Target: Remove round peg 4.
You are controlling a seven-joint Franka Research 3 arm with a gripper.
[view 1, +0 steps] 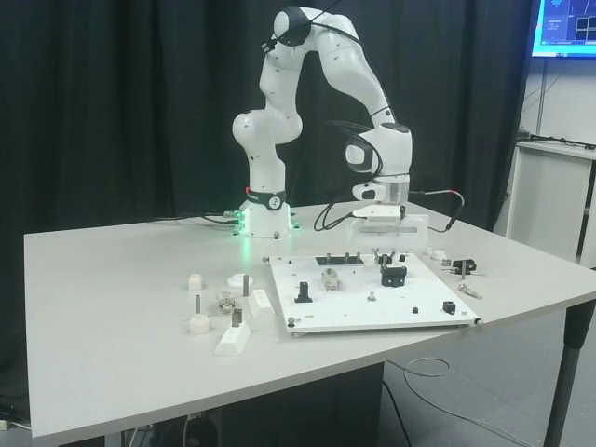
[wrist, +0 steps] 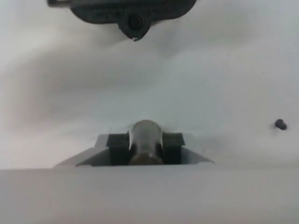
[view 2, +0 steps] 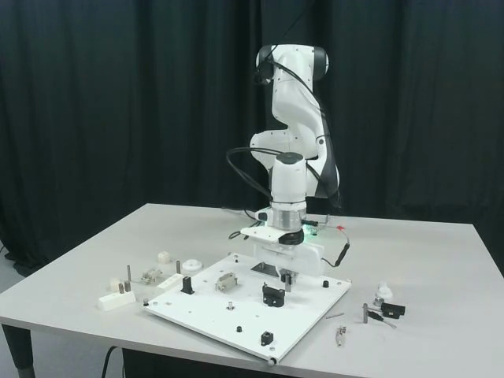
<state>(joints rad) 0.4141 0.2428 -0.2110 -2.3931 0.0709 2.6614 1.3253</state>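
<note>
Clearly the claw is pinching a grey round peg: in the wrist view the two black fingertip pads press against either side of the peg, whose rounded top shows between them, with no gap on either flank. Both room views show the white arm reaching forward from its base near the back edge of the desk and pointing its hand straight down over the white board, which lies toward the front right part of the desk as the first room view shows it. The claw hangs close above the board's back portion, and in the second room view a short peg sticks down below the fingertips; whether its lower end touches the board or hangs just free of it cannot be told. A black bracket stands on the board just in front of the claw, near it but apart. More small black fixtures and short pegs stand elsewhere on the board. Off the board, toward the desk's left side in the first room view, sit several white blocks, some carrying upright pegs. A black part shows on the white surface in the wrist view, well apart from the held peg.
</note>
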